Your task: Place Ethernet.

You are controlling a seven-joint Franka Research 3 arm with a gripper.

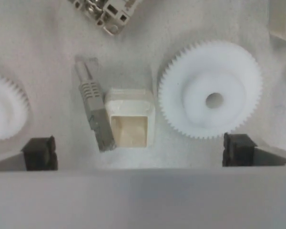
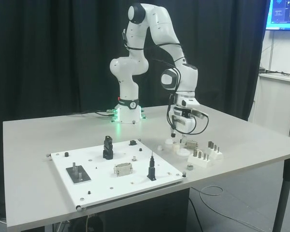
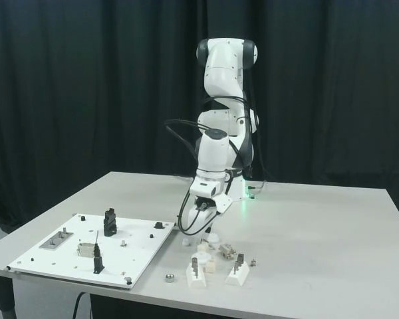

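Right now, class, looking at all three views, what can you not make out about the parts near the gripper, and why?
- Left gear: cut off by the wrist picture's edge.
- Metal connector: cut by the edge, so its type is unclear.
- Ethernet plug: plain in the wrist view, too small to find in either room view.
- Gripper: fingertips show, but nothing lies between them; its height above the table is unclear.

Two distant room views sharing the table [image 2: 48, 145]; wrist view close overhead.

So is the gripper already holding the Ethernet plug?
No, the Ethernet plug lies on the table beside a white block, between the open fingers.
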